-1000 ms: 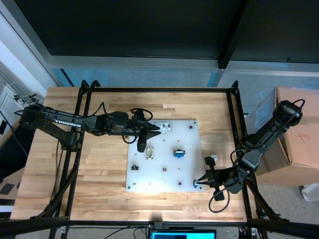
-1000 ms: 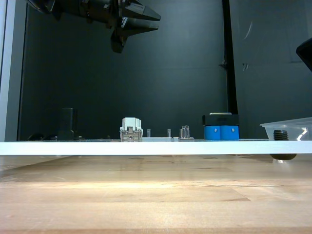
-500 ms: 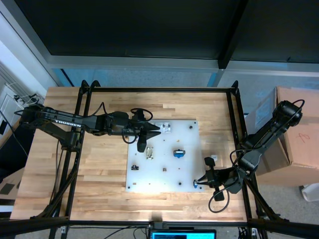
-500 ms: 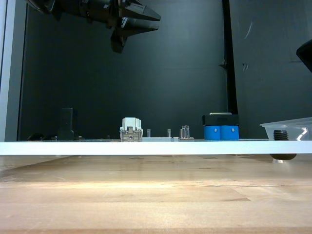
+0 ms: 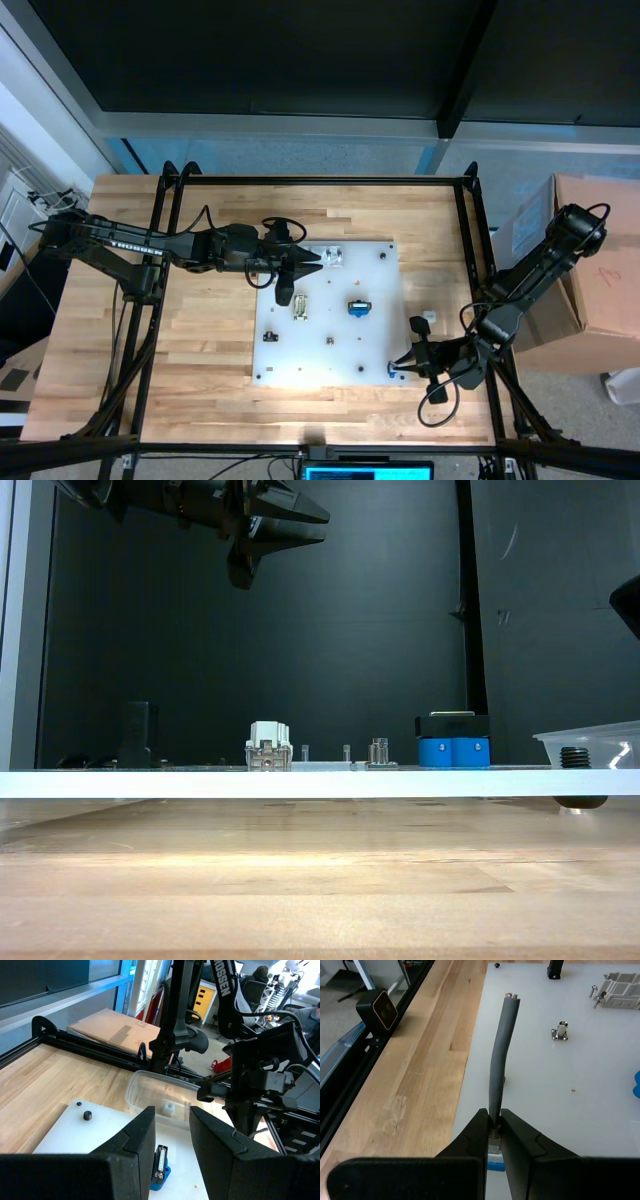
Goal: Pick the RJ45 connector and install on the taskboard
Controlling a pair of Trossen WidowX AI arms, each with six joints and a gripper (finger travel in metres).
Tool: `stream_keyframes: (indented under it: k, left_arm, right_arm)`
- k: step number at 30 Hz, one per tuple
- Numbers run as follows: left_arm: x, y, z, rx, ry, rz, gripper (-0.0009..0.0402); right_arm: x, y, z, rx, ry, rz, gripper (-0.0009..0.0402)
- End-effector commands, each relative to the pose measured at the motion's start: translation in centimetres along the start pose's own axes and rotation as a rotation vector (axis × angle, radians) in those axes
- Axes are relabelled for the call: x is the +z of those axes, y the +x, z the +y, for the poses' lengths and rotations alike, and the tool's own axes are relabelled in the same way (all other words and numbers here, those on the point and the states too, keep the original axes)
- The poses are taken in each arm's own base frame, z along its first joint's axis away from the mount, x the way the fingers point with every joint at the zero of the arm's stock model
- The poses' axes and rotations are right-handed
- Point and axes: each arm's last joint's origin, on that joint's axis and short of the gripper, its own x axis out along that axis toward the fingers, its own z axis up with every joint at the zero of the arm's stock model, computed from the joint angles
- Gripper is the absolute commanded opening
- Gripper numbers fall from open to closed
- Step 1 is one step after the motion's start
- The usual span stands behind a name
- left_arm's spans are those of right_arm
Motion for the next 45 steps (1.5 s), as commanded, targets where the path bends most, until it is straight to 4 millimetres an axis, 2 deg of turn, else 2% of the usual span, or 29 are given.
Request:
stream_keyframes:
  k: [1, 18, 34, 39, 45]
  left_arm:
    - [0.0, 0.0, 0.0, 0.0, 0.0, -0.001, 0.009]
    - [0.0, 0.0, 0.0, 0.0, 0.0, -0.001, 0.009]
    - [0.0, 0.0, 0.0, 0.0, 0.0, -0.001, 0.009]
    - [0.0, 0.0, 0.0, 0.0, 0.0, -0.001, 0.009]
    - [0.0, 0.0, 0.0, 0.0, 0.0, -0.001, 0.009]
  right_arm:
    - [-0.8, 0.2, -0.4, -0.005, -0.001, 0.045, 0.0]
    - [0.1, 0.0, -0.1, 0.009, 0.015, 0.019, 0.0005]
    - [1.5, -1.6, -0.3, 0.054, 0.034, 0.006, 0.0153]
    - [3.0, -3.3, -0.5, 0.076, 0.018, 0.061, 0.0171]
    - [4.4, -4.8, -0.6, 0.08, -0.002, 0.139, 0.0171]
